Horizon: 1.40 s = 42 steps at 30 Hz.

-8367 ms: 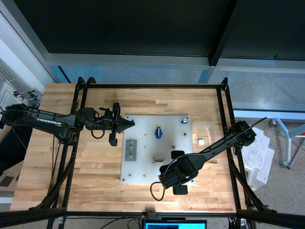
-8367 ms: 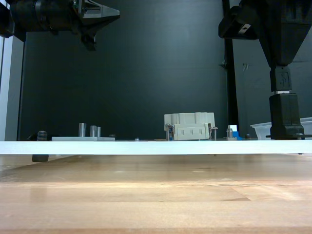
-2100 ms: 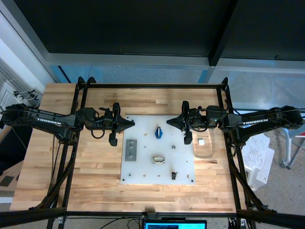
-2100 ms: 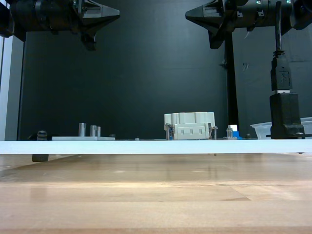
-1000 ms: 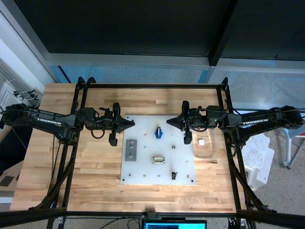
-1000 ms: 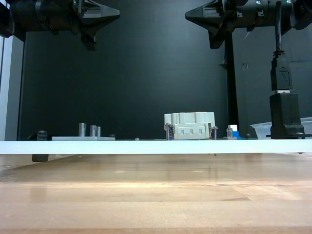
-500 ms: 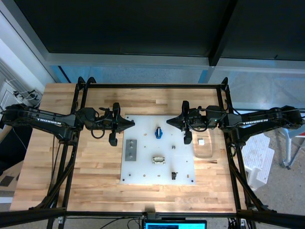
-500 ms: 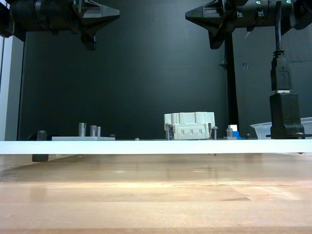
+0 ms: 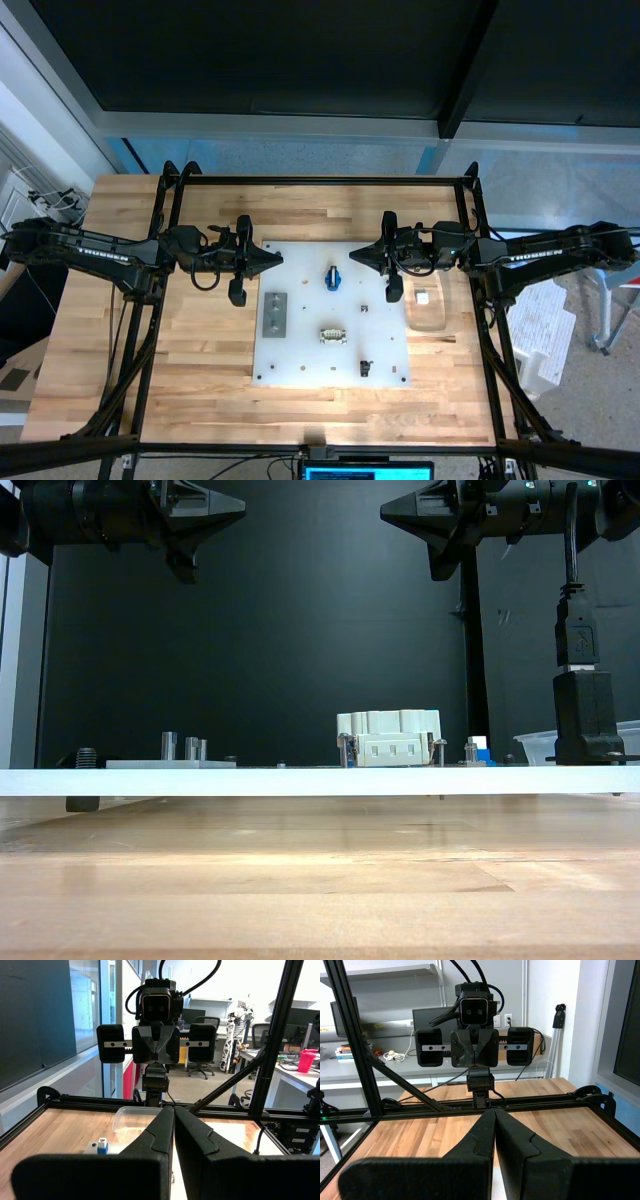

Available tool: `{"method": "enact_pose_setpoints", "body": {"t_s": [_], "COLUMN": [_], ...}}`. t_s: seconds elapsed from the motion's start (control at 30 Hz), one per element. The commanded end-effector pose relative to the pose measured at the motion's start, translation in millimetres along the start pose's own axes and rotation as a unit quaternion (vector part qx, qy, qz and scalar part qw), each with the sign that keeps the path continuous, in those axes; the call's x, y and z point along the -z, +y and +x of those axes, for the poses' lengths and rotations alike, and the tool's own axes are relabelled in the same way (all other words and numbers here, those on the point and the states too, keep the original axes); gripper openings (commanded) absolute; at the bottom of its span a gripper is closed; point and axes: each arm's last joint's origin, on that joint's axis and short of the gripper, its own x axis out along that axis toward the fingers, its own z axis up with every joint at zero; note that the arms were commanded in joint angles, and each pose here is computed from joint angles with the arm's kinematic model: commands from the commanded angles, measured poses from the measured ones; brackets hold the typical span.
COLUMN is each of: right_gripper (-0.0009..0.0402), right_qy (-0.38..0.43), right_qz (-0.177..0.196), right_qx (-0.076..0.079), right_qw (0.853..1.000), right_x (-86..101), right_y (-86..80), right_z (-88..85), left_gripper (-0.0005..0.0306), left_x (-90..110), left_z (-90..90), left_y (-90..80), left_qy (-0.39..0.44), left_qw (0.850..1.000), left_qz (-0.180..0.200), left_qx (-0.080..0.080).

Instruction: Pick the USB connector and install on taskboard

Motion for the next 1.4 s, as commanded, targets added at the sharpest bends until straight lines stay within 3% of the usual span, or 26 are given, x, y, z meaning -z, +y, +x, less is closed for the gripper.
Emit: {"method": "enact_pose_setpoints", "body": {"t_s": [0.03,1.4], "right_gripper": [0.0000,0.0000], "right_qy": [0.000,0.011], "right_qz": [0.000,0.000], "right_qx": [0.000,0.001], "right_qw": [1.000,1.000], "right_x": [0.1,2.3], "right_y": [0.1,-0.1], "right_z": [0.1,0.0], "left_gripper": [0.0000,0.0000], "left_x": [0.0,-0.1], "left_z": [0.1,0.1], "left_y": [0.1,0.0], "left_qy": [0.000,0.000], "left_qw": [1.000,1.000], "left_qz": [0.000,0.000], "left_qx": [0.000,0.000]}}
